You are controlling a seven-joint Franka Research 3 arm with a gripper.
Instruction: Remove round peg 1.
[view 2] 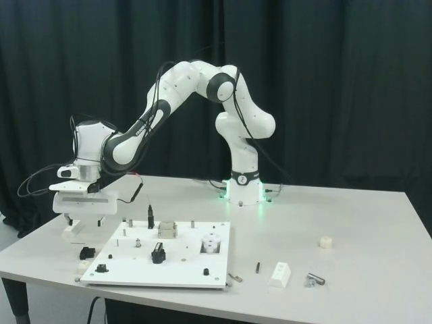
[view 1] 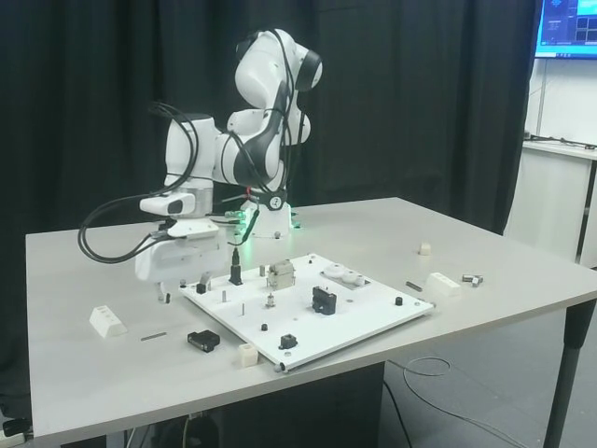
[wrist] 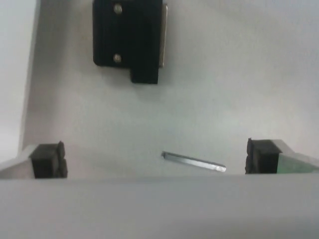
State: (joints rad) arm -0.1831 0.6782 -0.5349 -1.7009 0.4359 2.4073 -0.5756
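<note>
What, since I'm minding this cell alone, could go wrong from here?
1. The thin grey metal pin lies flat on the grey table between the open jaws of the gripper. Closing on it may roll or skid it rather than grip it.
2. The black rectangular block sits close by, so a sideways move at low height could knock it.
3. The black cable loops low beside the wrist and might snag.

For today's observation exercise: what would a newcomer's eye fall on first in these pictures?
First the white arm, stretched from its base far out over the table's end. Its gripper hangs open above a thin metal pin lying on the grey table, just off the white board dotted with small black parts.
</note>
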